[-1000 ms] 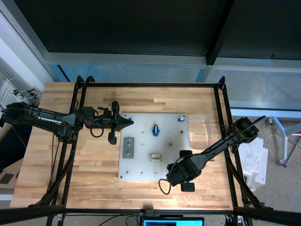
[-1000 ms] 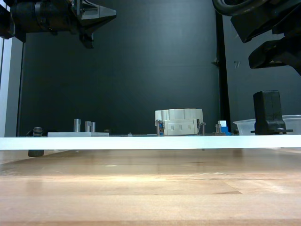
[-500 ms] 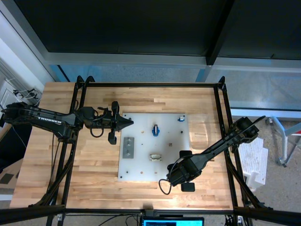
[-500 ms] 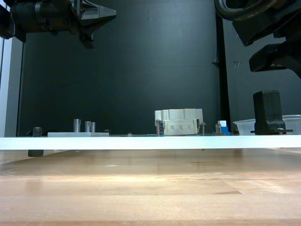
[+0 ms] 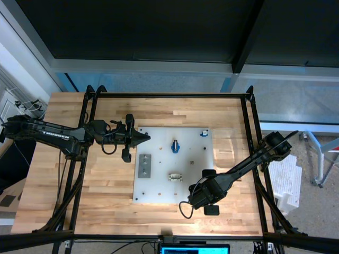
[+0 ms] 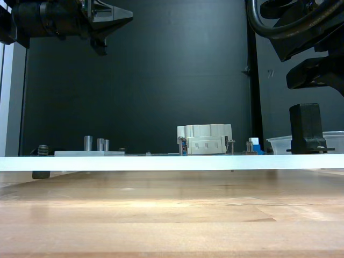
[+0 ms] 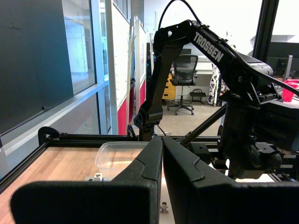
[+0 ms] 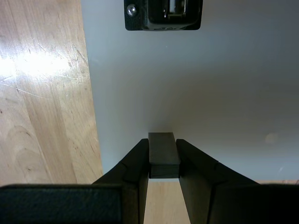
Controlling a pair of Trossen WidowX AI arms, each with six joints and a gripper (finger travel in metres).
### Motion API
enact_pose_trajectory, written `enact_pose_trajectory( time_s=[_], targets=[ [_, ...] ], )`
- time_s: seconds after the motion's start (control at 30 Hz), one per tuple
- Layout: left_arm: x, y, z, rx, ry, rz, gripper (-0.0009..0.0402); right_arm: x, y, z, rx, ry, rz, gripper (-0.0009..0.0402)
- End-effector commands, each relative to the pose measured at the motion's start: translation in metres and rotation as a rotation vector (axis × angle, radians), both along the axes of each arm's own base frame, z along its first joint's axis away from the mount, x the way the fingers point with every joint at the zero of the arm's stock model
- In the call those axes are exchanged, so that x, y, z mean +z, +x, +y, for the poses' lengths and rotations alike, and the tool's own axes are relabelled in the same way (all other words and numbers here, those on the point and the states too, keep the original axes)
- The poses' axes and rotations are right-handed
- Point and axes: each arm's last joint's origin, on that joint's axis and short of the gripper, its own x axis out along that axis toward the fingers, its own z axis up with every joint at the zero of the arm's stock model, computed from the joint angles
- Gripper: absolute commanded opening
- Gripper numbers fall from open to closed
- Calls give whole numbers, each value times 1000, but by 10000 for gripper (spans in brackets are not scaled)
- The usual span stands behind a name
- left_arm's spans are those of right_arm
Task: Pick the 16mm bar and install on taskboard
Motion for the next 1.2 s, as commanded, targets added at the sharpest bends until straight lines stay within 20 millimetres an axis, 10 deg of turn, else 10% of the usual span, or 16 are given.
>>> enact_pose_trajectory(
  time_s=[0.03, 0.73, 1.2],
  targets=[
    [0, 0, 0, 0, 0, 0, 0, 0, 0, 1, 2, 2, -3, 67],
    [0, 0, 0, 0, 0, 0, 0, 22, -6, -1, 0, 34, -49, 231],
    [0, 0, 0, 0, 0, -1, 0, 37, -13, -4, -1, 45, -67, 249]
  ],
)
